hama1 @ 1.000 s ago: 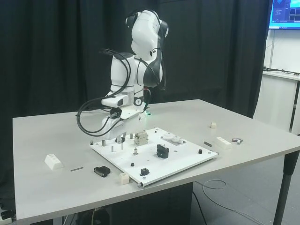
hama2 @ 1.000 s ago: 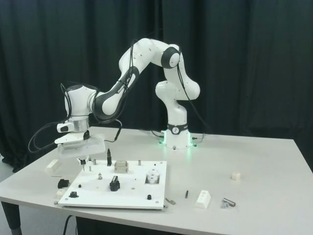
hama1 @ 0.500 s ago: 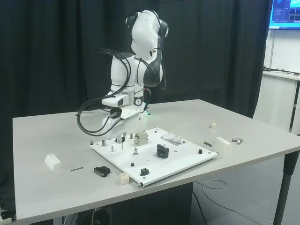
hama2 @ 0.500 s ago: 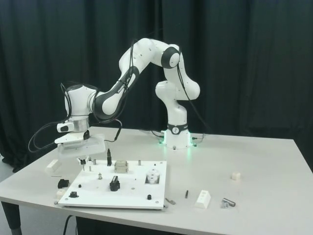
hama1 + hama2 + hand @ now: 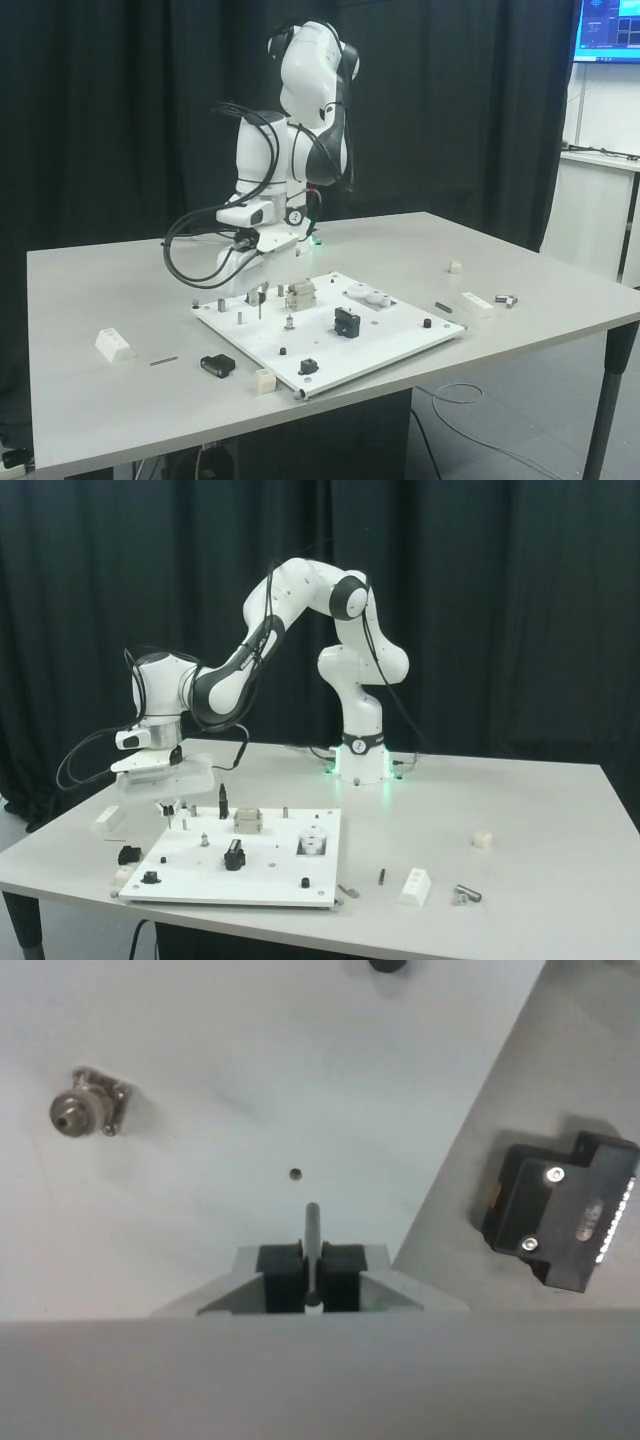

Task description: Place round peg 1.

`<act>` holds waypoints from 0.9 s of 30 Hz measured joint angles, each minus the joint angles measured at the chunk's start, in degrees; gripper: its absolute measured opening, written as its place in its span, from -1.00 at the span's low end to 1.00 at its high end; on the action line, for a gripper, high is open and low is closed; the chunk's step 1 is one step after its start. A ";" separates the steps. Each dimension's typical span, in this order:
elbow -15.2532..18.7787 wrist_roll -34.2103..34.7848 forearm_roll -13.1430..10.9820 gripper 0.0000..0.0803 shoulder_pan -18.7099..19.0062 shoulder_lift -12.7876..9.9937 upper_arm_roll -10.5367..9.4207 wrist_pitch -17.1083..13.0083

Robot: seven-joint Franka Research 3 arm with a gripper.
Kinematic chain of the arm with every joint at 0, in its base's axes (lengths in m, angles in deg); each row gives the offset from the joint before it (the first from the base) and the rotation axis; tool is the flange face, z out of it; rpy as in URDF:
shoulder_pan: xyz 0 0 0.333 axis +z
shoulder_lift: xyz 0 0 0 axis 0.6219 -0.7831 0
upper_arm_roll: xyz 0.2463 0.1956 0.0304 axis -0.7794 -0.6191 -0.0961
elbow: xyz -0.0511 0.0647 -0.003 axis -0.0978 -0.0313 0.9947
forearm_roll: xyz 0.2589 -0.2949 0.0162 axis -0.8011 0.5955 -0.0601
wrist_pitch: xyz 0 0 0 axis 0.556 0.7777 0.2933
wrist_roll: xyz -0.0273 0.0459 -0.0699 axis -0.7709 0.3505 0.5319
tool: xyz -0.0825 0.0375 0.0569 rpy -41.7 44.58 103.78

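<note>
Round peg 1 (image 5: 313,1245) is a thin grey metal rod, straight and smooth, hanging upright over the white board (image 5: 250,1080). Its upper part is pinched between the gripper (image 5: 312,1280)'s two black pads (image 5: 281,1278), and the lower part sticks out free below them. In the wrist view its tip points at a small dark hole (image 5: 294,1174) in the board, just beside the tip, close to the board's edge. From the first room view the peg (image 5: 260,304) shows as a short dark vertical line just above the board; whether its tip touches the surface cannot be told.
</note>
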 joint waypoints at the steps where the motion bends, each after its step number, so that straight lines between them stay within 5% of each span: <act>1: 0.00 0.00 0.03 -0.92 -0.02 -0.01 0.02 -0.19; 13: 0.00 0.00 2.12 -0.92 -0.51 -0.31 1.45 -2.23; 27: -0.96 -1.83 3.33 -0.92 -5.77 -1.75 1.49 -4.76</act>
